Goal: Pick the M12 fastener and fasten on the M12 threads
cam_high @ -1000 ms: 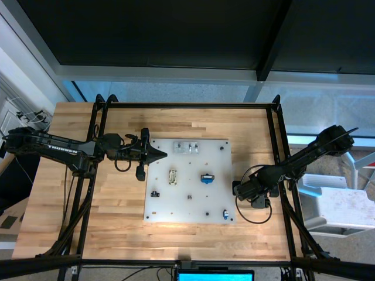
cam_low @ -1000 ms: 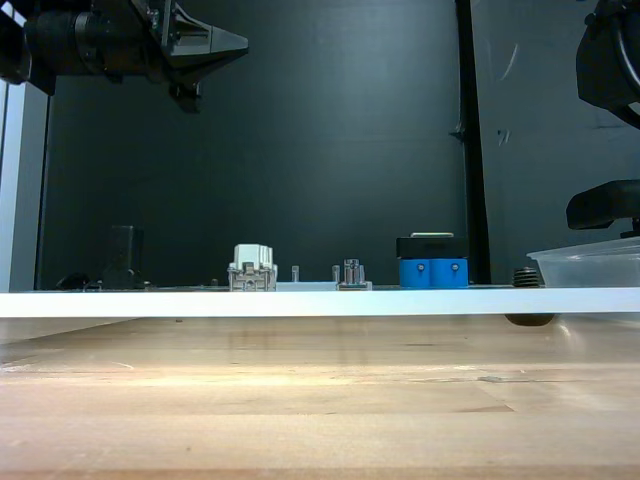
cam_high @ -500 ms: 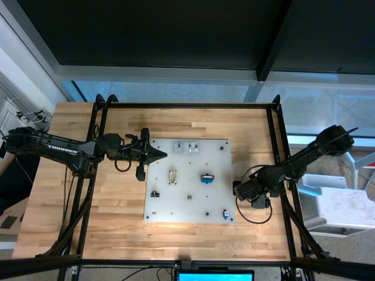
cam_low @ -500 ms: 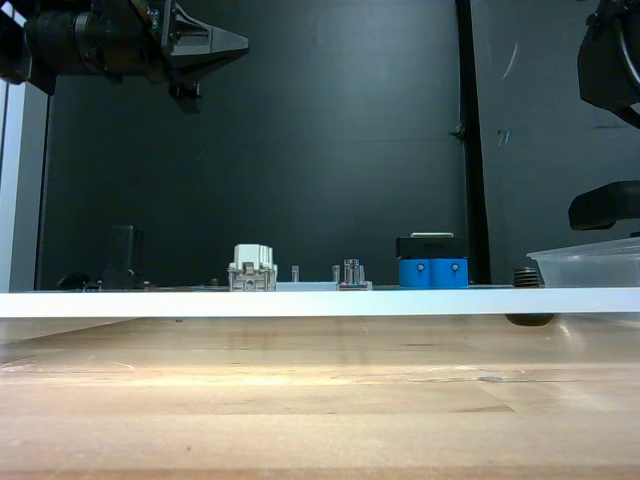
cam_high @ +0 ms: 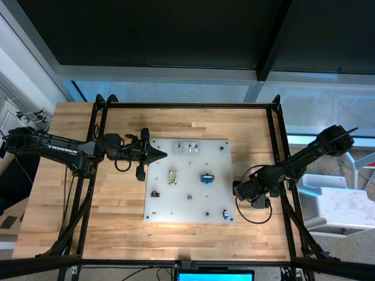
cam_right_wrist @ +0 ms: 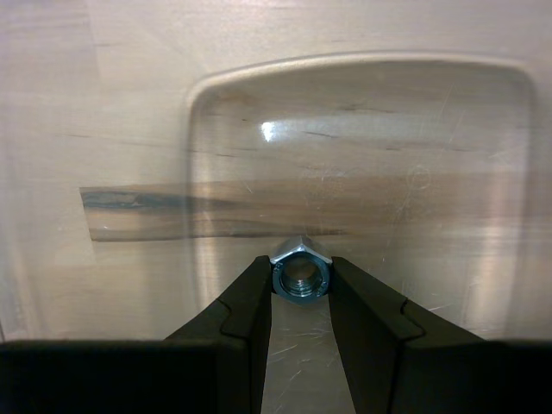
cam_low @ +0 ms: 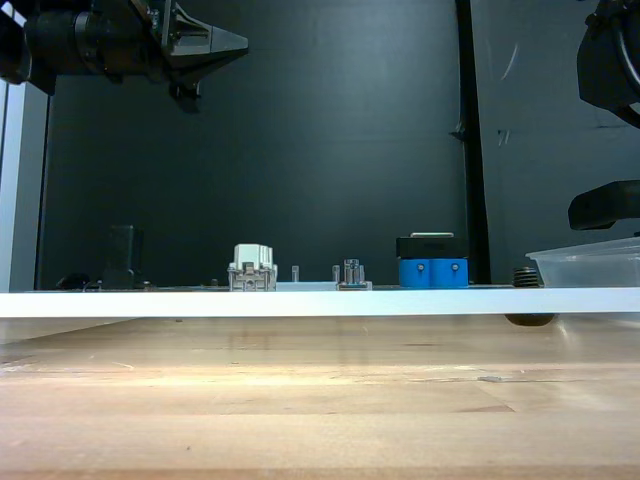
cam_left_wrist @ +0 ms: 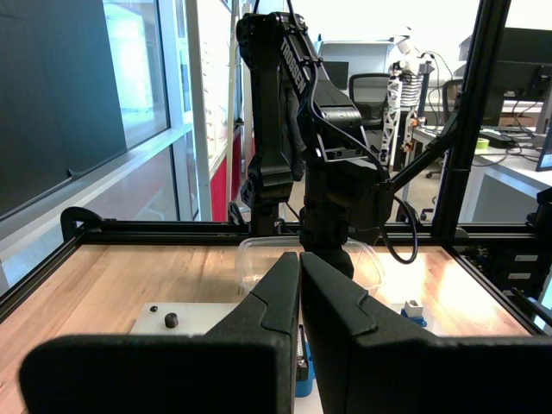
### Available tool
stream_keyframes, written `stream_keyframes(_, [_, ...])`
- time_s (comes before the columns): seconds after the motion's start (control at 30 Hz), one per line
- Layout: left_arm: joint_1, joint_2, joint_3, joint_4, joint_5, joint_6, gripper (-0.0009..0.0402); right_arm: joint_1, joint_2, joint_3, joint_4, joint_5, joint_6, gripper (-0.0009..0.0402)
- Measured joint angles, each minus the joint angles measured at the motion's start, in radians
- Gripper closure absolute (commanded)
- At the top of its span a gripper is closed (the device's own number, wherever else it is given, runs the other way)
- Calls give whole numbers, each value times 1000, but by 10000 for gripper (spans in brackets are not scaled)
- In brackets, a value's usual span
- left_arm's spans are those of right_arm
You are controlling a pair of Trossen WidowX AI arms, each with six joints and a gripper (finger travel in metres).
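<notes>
The M12 fastener [cam_right_wrist: 299,257], a small silver hex nut, lies on the floor of the clear tray [cam_right_wrist: 362,121]. My right gripper [cam_right_wrist: 300,279] is shut on it, one black finger pressing each side. In the high view the right gripper [cam_high: 247,191] points down just past the white board's [cam_high: 176,199] right edge. The black ribbed stud [cam_low: 526,276] stands bare in front of the tray [cam_low: 590,262]. My left gripper [cam_high: 159,154] hovers over the board's far left edge, high above it, fingers [cam_left_wrist: 267,302] pressed together on nothing.
On the board stand a blue block [cam_low: 433,270], a white connector [cam_low: 252,268], a small silver post [cam_low: 351,272] and a blue-and-black part [cam_high: 225,215] near the right corner. A black frame [cam_high: 275,117] rings the wooden table.
The right arm's dark part above the tray has shifted very slightly in the low view. Nothing else has moved.
</notes>
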Motion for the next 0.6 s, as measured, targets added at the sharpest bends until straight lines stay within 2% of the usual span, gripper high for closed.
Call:
stream_keyframes(0.27, [0, 0, 0, 0, 0, 0, 393, 0, -20, 89, -127, 5, 14, 364])
stream_keyframes(0.6, [0, 0, 0, 0, 0, 0, 393, 0, 2, 311, -262, 8, 14, 364])
